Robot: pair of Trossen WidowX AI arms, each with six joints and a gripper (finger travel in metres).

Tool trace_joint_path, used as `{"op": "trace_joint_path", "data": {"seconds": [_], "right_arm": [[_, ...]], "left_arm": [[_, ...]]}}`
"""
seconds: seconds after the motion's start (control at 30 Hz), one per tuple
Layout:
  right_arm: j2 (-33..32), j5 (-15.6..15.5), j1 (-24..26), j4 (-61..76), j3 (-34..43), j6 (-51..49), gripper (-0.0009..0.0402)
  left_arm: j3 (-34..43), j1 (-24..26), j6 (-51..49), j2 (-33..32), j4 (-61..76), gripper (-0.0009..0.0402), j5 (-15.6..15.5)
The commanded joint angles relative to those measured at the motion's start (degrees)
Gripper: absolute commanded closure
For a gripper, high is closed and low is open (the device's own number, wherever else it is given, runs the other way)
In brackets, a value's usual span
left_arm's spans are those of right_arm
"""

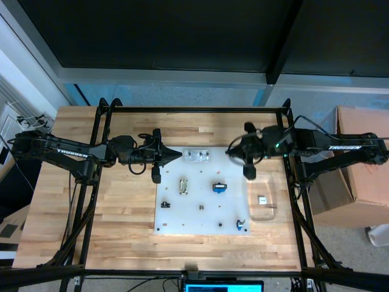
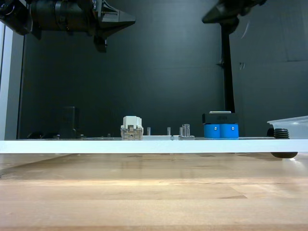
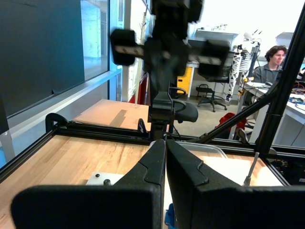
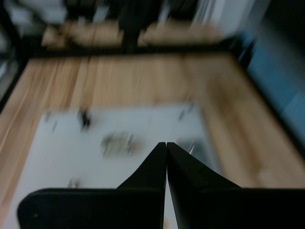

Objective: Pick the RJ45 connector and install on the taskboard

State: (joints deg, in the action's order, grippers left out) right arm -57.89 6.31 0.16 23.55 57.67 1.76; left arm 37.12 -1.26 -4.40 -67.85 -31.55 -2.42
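The blue jack (image 1: 242, 225) sits at the white board's (image 1: 182, 222) near right corner, and a grey piece with a short curved grey cable lies over its top. That looks like the connector in the jack; how deep it sits I cannot tell. In the clear tray (image 1: 265, 214) the white block (image 1: 262, 199) shows no plug or cable on it. My right gripper (image 1: 230, 151) (image 4: 166, 144) hangs high over the board's far right edge, shut with nothing between its fingers. High over the board's far left edge, my left gripper (image 1: 177, 155) (image 3: 165, 143) is shut and empty too.
The board carries a pale connector block (image 1: 183, 186), a blue part (image 1: 219, 187) and a clear fixture (image 1: 196, 156). A black frame (image 1: 194, 109) rings the table. A cardboard box (image 1: 358, 164) stands off the right side.
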Motion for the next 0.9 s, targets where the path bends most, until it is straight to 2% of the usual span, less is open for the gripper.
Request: {"op": "trace_joint_path", "data": {"seconds": [0.03, 0.1, 0.17, 0.43, 0.63, 0.9], "right_arm": [[2.01, -2.78, 2.25, -11.13, -5.01, -0.35, 0.0394], [2.84, -5.25, 3.48, -18.21, -8.68, -0.37, 0.0392], [3.26, -6.47, 4.11, -24.52, -12.15, -0.07, 0.0394], [3.45, -6.12, 4.02, -43.19, -22.4, 0.79, 0.0394], [3.45, -6.97, 3.93, -52.24, -27.36, 2.25, 0.0394], [3.45, -8.96, 3.98, -53.2, -29.16, 2.14, 0.0394]], "left_arm": [[0.0, 0.0, 0.02, 0.0, -0.02, 0.0393, 0.0], [0.0, -0.02, 0.02, -0.02, 0.0, 0.0393, 0.0], [0.0, -0.02, 0.02, -0.02, -0.02, 0.0393, 0.0], [0.0, -0.02, 0.02, 0.0, -0.02, 0.0393, 0.0], [0.0, 0.0, 0.02, -0.02, 0.0, 0.0393, 0.0], [0.0, 0.0, 0.02, -0.02, -0.02, 0.0393, 0.0]]}}
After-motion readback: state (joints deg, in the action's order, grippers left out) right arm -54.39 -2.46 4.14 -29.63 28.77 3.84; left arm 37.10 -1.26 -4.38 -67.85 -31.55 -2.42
